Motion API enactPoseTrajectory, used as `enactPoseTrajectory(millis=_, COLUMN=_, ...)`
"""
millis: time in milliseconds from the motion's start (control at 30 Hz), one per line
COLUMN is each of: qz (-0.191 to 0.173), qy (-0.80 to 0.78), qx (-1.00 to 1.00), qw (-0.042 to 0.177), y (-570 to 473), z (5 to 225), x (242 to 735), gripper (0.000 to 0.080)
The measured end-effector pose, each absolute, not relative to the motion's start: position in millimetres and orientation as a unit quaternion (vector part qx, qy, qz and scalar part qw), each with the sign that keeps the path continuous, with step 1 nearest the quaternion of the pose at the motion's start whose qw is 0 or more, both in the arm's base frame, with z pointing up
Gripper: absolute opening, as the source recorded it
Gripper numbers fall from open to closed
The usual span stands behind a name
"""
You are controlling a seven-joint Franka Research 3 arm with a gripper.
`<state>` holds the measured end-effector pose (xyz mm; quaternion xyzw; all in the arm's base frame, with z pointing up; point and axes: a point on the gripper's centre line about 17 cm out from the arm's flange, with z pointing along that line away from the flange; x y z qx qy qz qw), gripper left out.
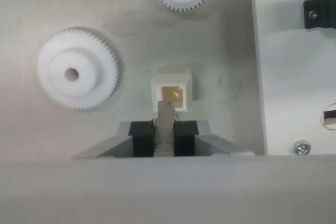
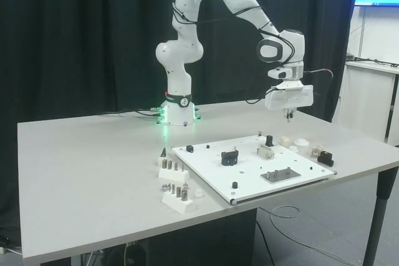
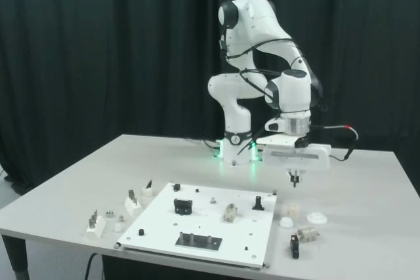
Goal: Insert Ethernet.
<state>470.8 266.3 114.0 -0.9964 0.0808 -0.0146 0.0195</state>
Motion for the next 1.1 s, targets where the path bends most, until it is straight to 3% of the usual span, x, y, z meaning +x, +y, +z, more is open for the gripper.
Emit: enactPoseTrajectory(millis=1100, qz=-0.013, qy=0.078, qx=-0.997, qw=0.013, y=261.3, z=113.0, x=470.6, gripper=0.0076)
